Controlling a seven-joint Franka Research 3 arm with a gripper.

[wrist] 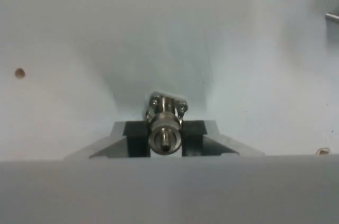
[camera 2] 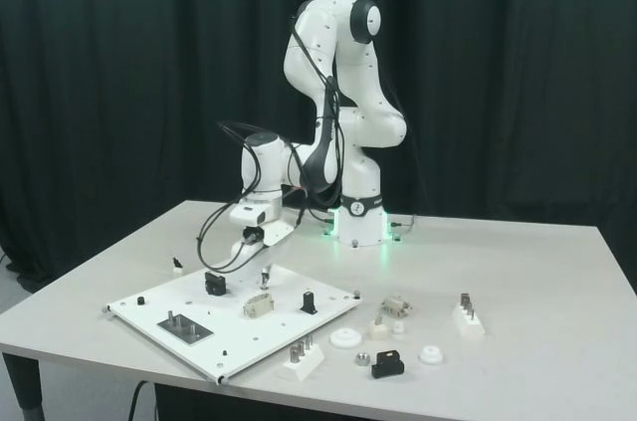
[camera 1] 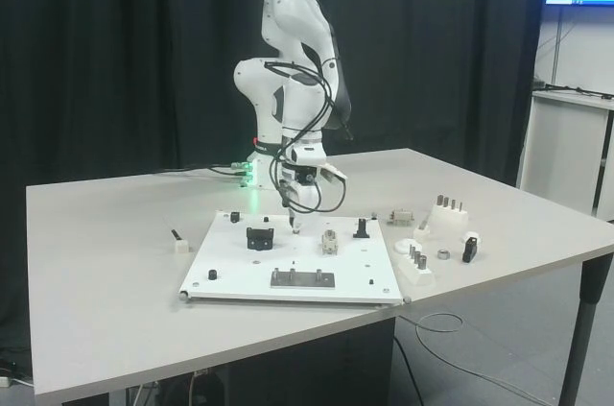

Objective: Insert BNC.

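The grey table [camera 1: 106, 262] carries the white arm [camera 1: 288, 51] and a white board [camera 1: 297, 257] fitted with small fixtures. The arm reaches down over the board's far half, the gripper [wrist: 165, 140] hanging just above the surface. In the wrist view the black fingers [wrist: 132, 139] are closed on the BNC connector [wrist: 165, 128], held upright between them; its tip seems slightly clear of the board, though that is hard to judge.
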